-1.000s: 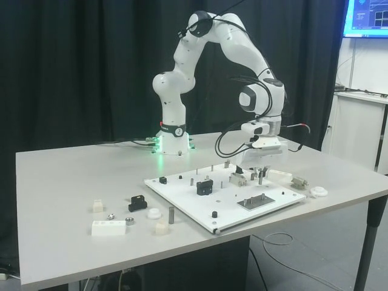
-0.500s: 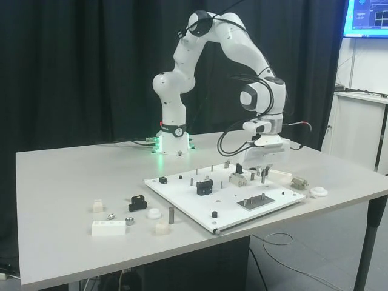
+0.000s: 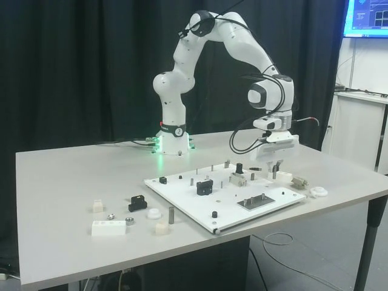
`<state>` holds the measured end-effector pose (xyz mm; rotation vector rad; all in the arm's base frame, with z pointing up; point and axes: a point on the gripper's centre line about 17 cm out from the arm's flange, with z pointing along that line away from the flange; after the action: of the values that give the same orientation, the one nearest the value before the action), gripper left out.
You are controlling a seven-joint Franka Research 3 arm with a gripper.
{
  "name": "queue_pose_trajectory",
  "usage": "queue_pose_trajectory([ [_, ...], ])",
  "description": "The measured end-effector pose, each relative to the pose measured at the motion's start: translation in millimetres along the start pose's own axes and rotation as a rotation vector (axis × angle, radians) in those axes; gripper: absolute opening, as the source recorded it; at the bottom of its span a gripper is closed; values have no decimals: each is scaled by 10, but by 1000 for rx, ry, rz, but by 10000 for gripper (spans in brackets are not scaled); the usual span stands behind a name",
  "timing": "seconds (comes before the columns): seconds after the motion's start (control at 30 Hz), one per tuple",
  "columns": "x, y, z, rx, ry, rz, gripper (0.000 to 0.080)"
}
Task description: Place round peg 3.
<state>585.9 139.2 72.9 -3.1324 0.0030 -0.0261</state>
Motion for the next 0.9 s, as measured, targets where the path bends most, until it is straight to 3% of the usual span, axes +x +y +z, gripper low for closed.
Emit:
queue_pose_trajectory([
  [0.43, -205, -474, 105, -6, -19, 8, 112],
  [0.9, -276, -588, 255, -21, -24, 16, 112],
])
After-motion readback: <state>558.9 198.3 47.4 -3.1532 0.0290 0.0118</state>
